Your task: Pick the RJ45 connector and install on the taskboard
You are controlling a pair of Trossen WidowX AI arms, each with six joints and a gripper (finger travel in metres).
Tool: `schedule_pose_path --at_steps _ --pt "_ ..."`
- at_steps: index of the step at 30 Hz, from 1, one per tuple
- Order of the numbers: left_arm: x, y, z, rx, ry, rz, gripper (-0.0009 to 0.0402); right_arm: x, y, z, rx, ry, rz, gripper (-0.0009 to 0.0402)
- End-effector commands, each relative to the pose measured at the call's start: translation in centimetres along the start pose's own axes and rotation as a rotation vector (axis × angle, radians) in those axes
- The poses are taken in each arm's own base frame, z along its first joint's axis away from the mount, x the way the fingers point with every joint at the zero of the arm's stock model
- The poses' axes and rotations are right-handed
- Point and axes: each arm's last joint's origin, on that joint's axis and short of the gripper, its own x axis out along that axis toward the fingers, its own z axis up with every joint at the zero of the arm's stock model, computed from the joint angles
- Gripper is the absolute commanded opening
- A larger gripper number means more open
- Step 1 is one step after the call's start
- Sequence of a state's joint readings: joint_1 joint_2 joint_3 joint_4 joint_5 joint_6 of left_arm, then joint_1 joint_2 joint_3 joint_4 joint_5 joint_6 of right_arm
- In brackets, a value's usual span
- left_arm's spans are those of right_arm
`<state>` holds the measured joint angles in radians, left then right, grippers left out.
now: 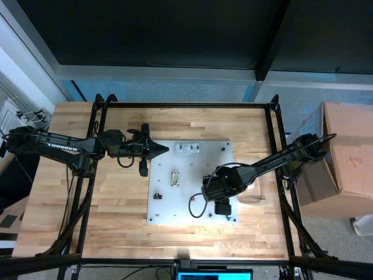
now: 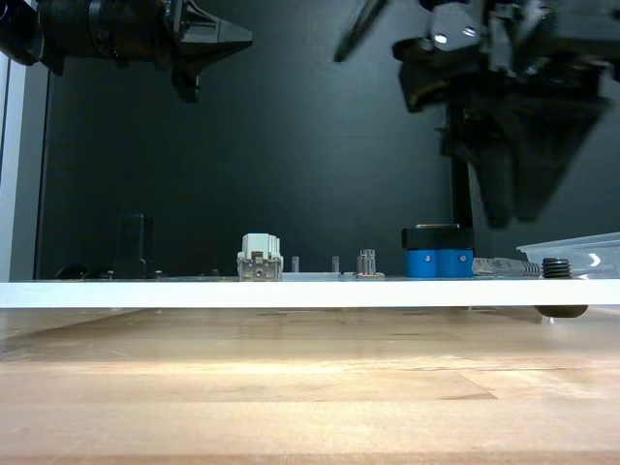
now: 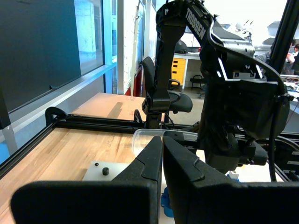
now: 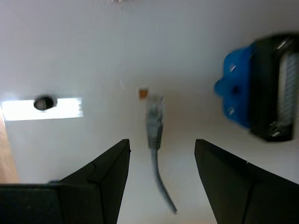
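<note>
1. The taskboard (image 1: 175, 204) (image 2: 291, 291) (image 4: 70, 46) lay flat on the tabletop (image 1: 87, 221).
2. The RJ45 connector (image 4: 154, 119) (image 2: 504, 266) lay free and flat on the taskboard's right half, held by neither gripper. Its grey cable (image 4: 159, 182) trailed off along the taskboard surface.
3. The right gripper (image 1: 217, 185) (image 2: 513, 208) (image 4: 162, 141) hung above the taskboard's right half, pointing down at it. Its jaws were spread apart with nothing between the fingers (image 4: 112, 163). The connector sat on the taskboard below the gap, clear of both fingers.
4. A blue block (image 4: 236, 93) (image 2: 438, 263) with a black top stood on the taskboard just beside the connector. Whether they touched could not be told.
5. The left gripper (image 1: 165, 150) (image 2: 242, 39) (image 3: 162, 140) was well above the taskboard's left edge, lying level and pointing across the taskboard. Its jaws were pressed together and held nothing.
6. A white socket part (image 1: 174, 178) (image 2: 260, 260) stood upright on the taskboard's left half, well apart from the connector.
7. A clear plastic bin (image 2: 581, 254) (image 3: 149, 137) sat off the taskboard's right edge.
</note>
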<state>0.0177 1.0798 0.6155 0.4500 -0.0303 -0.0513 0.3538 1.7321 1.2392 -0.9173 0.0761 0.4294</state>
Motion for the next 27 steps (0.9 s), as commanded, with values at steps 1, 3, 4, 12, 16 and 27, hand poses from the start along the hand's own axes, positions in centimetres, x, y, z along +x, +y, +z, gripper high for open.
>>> schedule_pose_path --at_steps 1,3,4,12,16,27 --pt "0.0 0.0 0.0 0.0 -0.001 0.0 0.0 0.9 0.0 -0.7 -0.004 0.012 -0.004 0.0192" --pt "0.0 0.0 0.0 0.0 0.0 0.0 0.0 1.3 0.0 -0.9 -0.005 0.011 -0.002 0.0192" --pt "0.0 0.0 0.0 0.0 0.0 0.0 0.0 1.5 0.0 -1.0 -0.004 0.005 0.001 0.0192" --pt "0.0 0.0 0.0 0.0 0.0 0.0 0.0 2.7 0.1 -1.2 -0.003 -0.041 0.022 0.0192" --pt "0.0 0.0 0.0 0.0 -0.001 0.0 0.0 3.0 0.0 -1.5 -0.005 -0.034 0.018 0.0191" --pt "0.0 0.0 0.0 0.0 -0.001 0.0 0.0 3.2 0.0 -1.5 0.0 -0.042 0.022 0.0102"
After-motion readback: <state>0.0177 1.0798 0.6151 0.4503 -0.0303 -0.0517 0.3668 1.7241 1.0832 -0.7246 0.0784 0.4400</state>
